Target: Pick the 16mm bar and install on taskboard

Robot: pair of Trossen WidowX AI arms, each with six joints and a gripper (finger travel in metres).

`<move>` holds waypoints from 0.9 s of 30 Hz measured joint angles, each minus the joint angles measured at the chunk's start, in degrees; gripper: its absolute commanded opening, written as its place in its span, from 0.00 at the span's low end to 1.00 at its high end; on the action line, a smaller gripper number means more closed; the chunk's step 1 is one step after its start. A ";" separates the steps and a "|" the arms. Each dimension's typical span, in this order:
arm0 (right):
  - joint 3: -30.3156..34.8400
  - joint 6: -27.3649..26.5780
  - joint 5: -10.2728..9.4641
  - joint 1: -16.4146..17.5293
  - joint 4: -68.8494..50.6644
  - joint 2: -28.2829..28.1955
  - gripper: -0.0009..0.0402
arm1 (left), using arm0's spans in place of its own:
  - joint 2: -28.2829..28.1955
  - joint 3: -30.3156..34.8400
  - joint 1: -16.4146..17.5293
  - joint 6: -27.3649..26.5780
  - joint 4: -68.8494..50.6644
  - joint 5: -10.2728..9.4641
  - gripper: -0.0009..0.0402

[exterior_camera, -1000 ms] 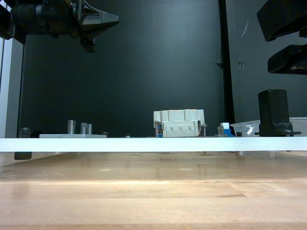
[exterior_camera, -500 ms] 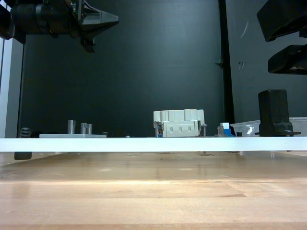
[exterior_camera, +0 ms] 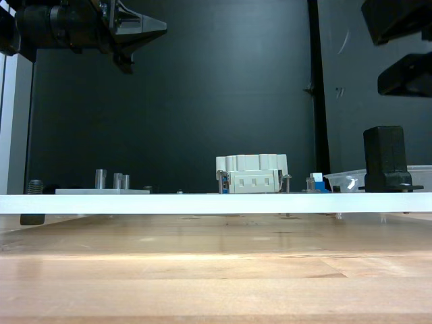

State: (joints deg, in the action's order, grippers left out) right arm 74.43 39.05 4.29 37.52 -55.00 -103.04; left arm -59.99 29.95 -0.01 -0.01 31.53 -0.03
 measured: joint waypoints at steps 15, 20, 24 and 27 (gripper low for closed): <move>0.04 -0.20 0.00 -0.02 -1.64 3.28 0.47 | 0.00 -0.02 0.00 0.00 0.00 0.00 0.02; 0.04 -1.86 0.59 -0.90 -1.42 5.51 0.40 | 0.00 -0.02 0.00 0.00 0.00 -0.02 0.02; -0.11 -4.44 1.62 -3.72 -0.94 8.74 0.31 | 0.00 -0.02 0.00 0.00 0.00 0.00 0.02; -0.85 -6.97 2.36 -6.21 0.00 11.69 0.22 | 0.00 0.00 0.00 0.00 0.00 0.00 0.02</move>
State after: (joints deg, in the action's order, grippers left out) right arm 73.58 32.08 6.66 31.31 -55.00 -91.35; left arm -59.99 29.95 -0.01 -0.01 31.53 -0.03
